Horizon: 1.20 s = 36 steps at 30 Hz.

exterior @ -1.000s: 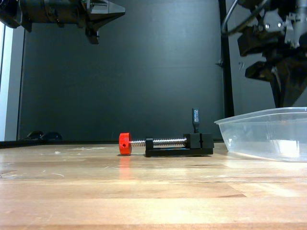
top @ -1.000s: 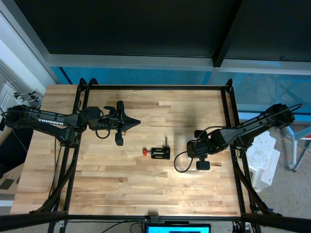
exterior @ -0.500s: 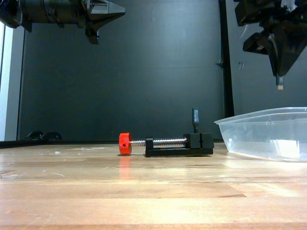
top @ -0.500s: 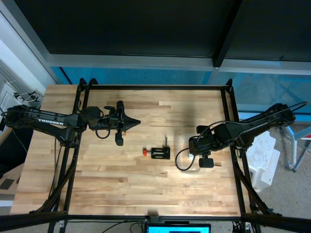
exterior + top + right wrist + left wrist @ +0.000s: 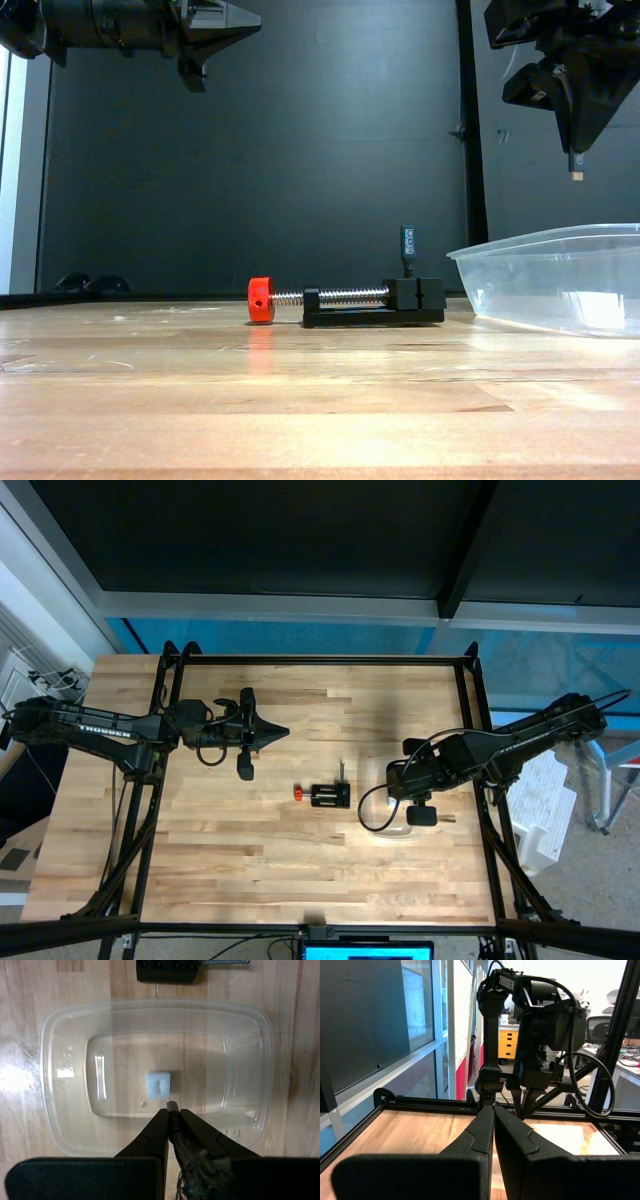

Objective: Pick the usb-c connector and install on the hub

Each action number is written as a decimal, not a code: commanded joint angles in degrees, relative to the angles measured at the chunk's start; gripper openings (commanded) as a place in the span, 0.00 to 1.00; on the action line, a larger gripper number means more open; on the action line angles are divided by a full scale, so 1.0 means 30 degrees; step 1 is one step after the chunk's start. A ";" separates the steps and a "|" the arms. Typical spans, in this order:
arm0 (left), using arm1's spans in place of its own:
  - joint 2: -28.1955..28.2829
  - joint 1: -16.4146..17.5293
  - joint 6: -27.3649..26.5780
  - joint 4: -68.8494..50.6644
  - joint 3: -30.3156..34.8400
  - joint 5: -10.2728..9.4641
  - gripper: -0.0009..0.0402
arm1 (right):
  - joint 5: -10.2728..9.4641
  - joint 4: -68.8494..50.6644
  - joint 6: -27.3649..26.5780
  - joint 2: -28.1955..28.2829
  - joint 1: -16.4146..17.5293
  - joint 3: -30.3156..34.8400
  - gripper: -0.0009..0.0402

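My right gripper (image 5: 172,1113) is shut on the usb-c connector (image 5: 171,1106), a tiny dark plug whose tip sticks out past the fingertips. In the low view the right gripper (image 5: 574,158) hangs well above the clear tray (image 5: 545,282), and the connector (image 5: 576,176) points down. The hub (image 5: 330,795) lies left of the tray, a black block (image 5: 375,302) with an orange-red knob (image 5: 260,299) at its left end. My left gripper (image 5: 280,732) is parked shut at the back left, high above the table (image 5: 252,18), with its fingers (image 5: 482,1130) pressed together.
A small white-grey square piece (image 5: 158,1085) lies in the middle of the clear tray (image 5: 46,1055). One end of the hub (image 5: 167,971) shows just beyond the tray's far rim. A thin dark pin (image 5: 407,250) stands up from the hub's right end.
My right gripper has risen out of the tray with the connector in it and shifted slightly left. The left arm and the hub have not moved.
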 commanded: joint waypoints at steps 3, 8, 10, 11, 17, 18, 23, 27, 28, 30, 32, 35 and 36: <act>0.0007 0.0007 0.0007 0.0007 0.0000 0.0000 0.02 | 0.0015 -0.0036 0.0029 0.0809 -0.0335 0.0874 0.02; 0.0007 0.0007 0.0007 0.0007 0.0000 0.0000 0.02 | 0.0022 0.0015 -0.0058 0.1763 -0.0532 0.1807 0.02; 0.0007 0.0007 0.0007 0.0007 0.0000 0.0007 0.02 | 0.0022 0.0080 -0.0058 0.2047 -0.0583 0.2062 0.02; 0.0007 0.0000 0.0007 0.0007 0.0000 0.0000 0.02 | 0.0015 0.0131 -0.0058 0.2237 -0.0619 0.2157 0.02; 0.0007 0.0007 0.0007 0.0007 0.0000 0.0007 0.02 | 0.0022 0.0328 -0.0058 0.3198 -0.0823 0.2892 0.02; 0.0007 0.0000 0.0007 0.0007 0.0000 0.0007 0.02 | 0.0029 0.0364 -0.0066 0.3344 -0.0874 0.3045 0.02; 0.0007 0.0000 0.0007 0.0007 0.0000 0.0000 0.02 | 0.0022 0.1071 -0.0160 0.4160 -0.1188 0.3592 0.02; 0.0007 0.0000 0.0007 0.0007 0.0000 0.0000 0.02 | 0.0022 0.1530 -0.0153 0.4743 -0.1304 0.3847 0.02; 0.0007 0.0007 0.0007 0.0015 0.0000 0.0000 0.02 | 0.0015 0.1647 -0.0146 0.4838 -0.1333 0.3920 0.02; 0.0007 0.0000 0.0007 0.0007 0.0000 0.0000 0.02 | 0.0015 0.1836 -0.0124 0.5144 -0.1370 0.4116 0.02; 0.0007 0.0007 0.0007 0.0000 0.0000 0.0007 0.02 | 0.0015 0.1821 -0.0117 0.5501 -0.1413 0.4430 0.02; 0.0007 0.0007 0.0007 0.0007 0.0000 0.0000 0.02 | 0.0015 0.1843 -0.0051 0.6054 -0.1537 0.5005 0.02; 0.0007 0.0007 0.0007 0.0015 0.0000 0.0000 0.02 | 0.0015 0.1865 -0.0051 0.6251 -0.1566 0.5202 0.02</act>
